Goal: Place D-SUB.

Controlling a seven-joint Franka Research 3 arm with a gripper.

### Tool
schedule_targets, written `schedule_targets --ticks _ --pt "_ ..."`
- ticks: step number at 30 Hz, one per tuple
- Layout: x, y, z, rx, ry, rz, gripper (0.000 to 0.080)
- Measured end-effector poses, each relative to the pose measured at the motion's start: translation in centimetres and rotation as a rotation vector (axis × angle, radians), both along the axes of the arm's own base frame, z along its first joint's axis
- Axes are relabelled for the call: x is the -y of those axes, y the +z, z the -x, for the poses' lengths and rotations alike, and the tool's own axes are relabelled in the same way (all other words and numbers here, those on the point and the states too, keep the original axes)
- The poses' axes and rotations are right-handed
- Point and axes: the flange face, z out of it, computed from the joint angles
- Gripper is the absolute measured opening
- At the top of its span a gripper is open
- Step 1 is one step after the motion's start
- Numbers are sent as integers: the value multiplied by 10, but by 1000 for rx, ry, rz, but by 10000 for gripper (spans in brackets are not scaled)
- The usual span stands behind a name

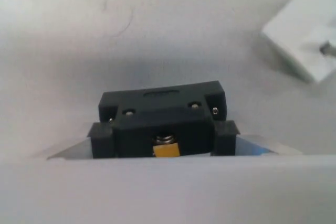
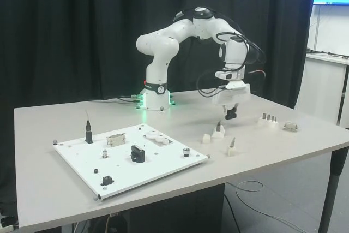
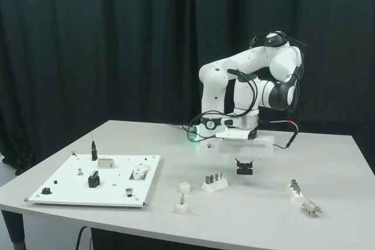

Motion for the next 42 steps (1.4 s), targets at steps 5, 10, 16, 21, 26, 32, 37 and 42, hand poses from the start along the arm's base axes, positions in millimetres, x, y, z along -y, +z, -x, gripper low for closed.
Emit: schedule_targets --ticks 5,10,16,21,26,32,37,42 --pt "-3 4 -1 6 -181 -2 381" --pt "-7 8 -2 7 -355 -8 381" --pt "-13 11 -5 12 -509 -11 381" --pt "-15 12 -7 15 -653 -15 381" --pt "-16 12 -9 18 -776 -24 381" --pt "-15 8 -12 12 -905 -28 381" --pt "-14 2 -14 2 -1058 -20 381" --pt "-15 -3 -15 -7 -1146 -9 381"
